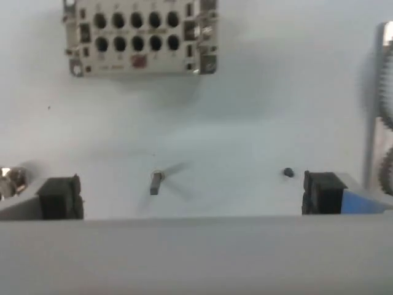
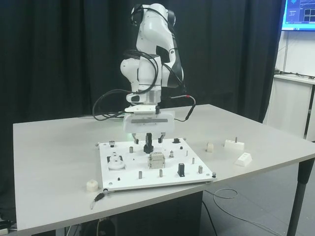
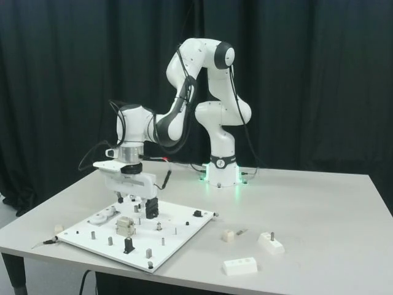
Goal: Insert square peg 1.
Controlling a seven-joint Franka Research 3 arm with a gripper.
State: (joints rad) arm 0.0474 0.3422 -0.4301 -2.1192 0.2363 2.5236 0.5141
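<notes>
End effector (image 1: 190,193) hovers low over the white board (image 2: 162,177), fingers (image 1: 60,198) spread wide apart, grasping nothing. In the wrist view a small grey peg (image 1: 156,182) stands upright on the board in the gap between the two fingers, nearer one than the other, touching neither. Judged to be square peg 1, though its cross-section is too small to confirm. Its long axis runs vertical, roughly in line with the approach direction, so the coming move looks like a straight descent with a small sideways correction to centre the peg before closing. Beyond the peg in the wrist view lies a white multi-hole connector block (image 1: 140,37), well apart from the fingers; part of a toothed gear (image 1: 387,110) shows at the frame edge. From the room views the end effector sits over the board's far half, behind the connector block. Board rests on the grey desk (image 2: 54,147); loose white fixtures (image 2: 235,143) lie off to one side, not involved
</notes>
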